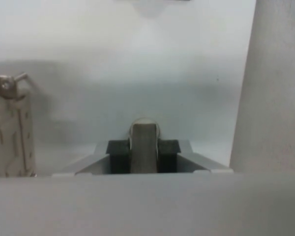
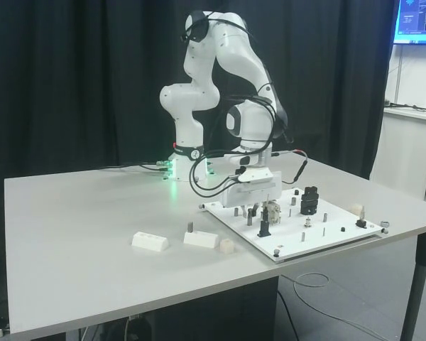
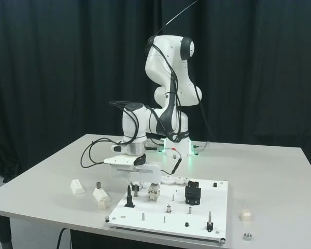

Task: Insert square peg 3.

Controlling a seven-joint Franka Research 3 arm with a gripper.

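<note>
In the wrist view my gripper (image 1: 144,160) is shut on a grey square peg (image 1: 144,140), which sits upright between the black pads (image 1: 117,156). The peg's end points down at the white board (image 1: 137,59), and a round outline shows just behind its tip. Whether the tip touches the board cannot be told. From the first room view the gripper (image 2: 250,211) hangs low over the near-left part of the board (image 2: 319,238). The second room view shows the gripper (image 3: 136,189) at the board's (image 3: 197,215) left rear corner area.
A black post (image 2: 264,226) and a metal fixture (image 1: 10,128) stand on the board close to the gripper. A black block (image 2: 309,199) and several small pins stand further along. Two white holders (image 2: 150,241) (image 2: 201,239) and a small cube (image 2: 227,246) lie on the grey table.
</note>
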